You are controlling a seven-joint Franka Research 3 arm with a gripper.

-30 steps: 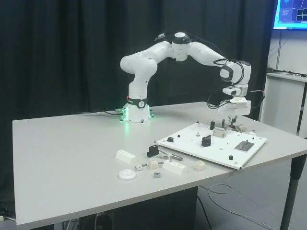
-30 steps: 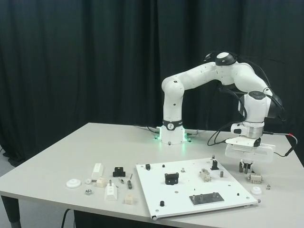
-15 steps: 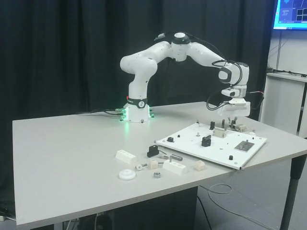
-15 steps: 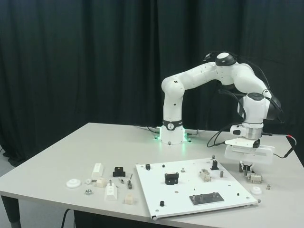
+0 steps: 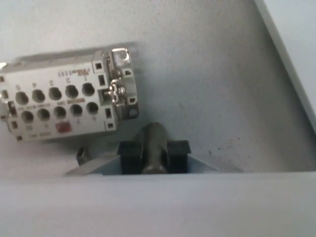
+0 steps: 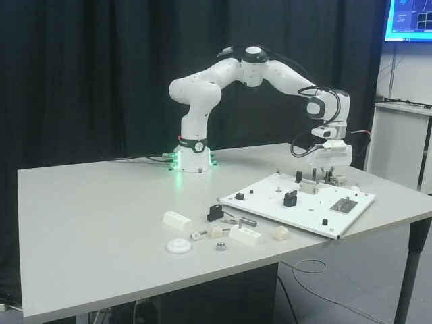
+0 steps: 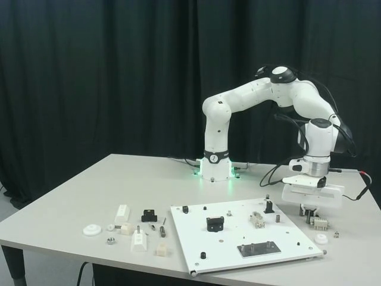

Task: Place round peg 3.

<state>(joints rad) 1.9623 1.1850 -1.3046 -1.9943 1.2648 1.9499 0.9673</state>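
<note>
Peg first: a short grey round metal peg (image 5: pixel 154 148) is standing upright, pinched between the black fingers (image 5: pixel 129 157) of the white arm's gripper (image 7: pixel 309 210). It is hanging just off the white board's (image 7: pixel 232 253) far-right edge, above the grey table (image 7: pixel 351 244) beside a white multi-pin connector block (image 5: pixel 64 106). Its target holes are lying back toward the board, I judge.

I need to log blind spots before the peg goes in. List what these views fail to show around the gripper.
- Wrist view: the round peg sits between the black fingertips; its upper end is cut off by the gripper body.
- Wrist view: the white connector runs off the picture's edge.
- Both room views: the gripper is too small to show the peg.
- The target hole on the white board cannot be identified.
</note>
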